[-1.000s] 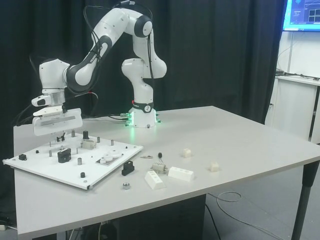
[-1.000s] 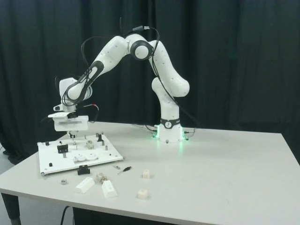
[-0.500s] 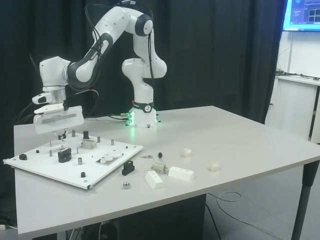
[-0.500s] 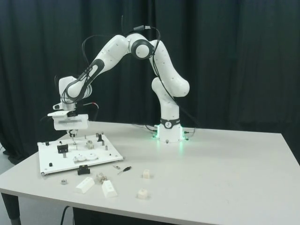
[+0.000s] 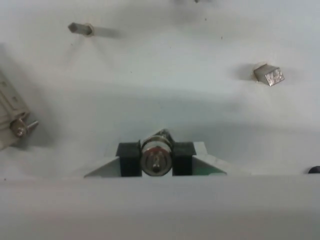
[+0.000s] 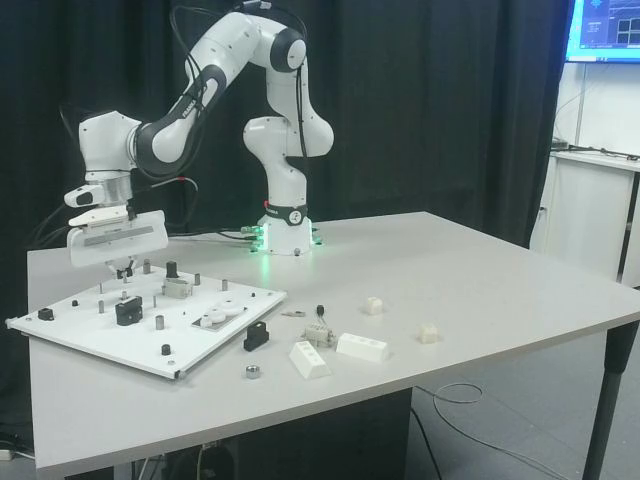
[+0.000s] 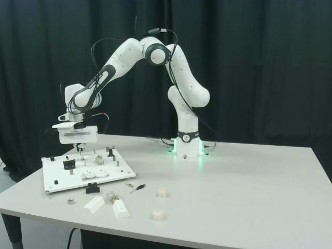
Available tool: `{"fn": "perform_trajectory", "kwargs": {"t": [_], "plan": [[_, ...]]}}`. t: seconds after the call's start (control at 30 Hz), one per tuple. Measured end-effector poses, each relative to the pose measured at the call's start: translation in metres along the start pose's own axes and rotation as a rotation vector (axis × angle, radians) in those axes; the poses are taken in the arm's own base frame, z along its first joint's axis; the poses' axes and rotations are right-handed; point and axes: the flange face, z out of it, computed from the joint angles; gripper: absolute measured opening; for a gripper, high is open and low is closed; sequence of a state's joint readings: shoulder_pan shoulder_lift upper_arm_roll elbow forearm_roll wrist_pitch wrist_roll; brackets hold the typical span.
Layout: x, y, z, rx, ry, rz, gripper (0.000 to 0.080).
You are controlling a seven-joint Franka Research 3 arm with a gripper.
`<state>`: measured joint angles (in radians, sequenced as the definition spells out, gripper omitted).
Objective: Place BNC.
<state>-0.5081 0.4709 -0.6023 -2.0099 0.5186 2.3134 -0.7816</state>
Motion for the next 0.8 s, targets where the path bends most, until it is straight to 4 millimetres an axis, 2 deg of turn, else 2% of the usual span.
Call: {"fn": "perform_trajectory", "kwargs": {"t": [0.5,0.8], "plan": [[0.001,-0.003,-0.002,0.008,-0.001,-0.005,0.0128],[0.005,-0.025,0.002,0.066,-0.024,-0.018,0.0128]]}}
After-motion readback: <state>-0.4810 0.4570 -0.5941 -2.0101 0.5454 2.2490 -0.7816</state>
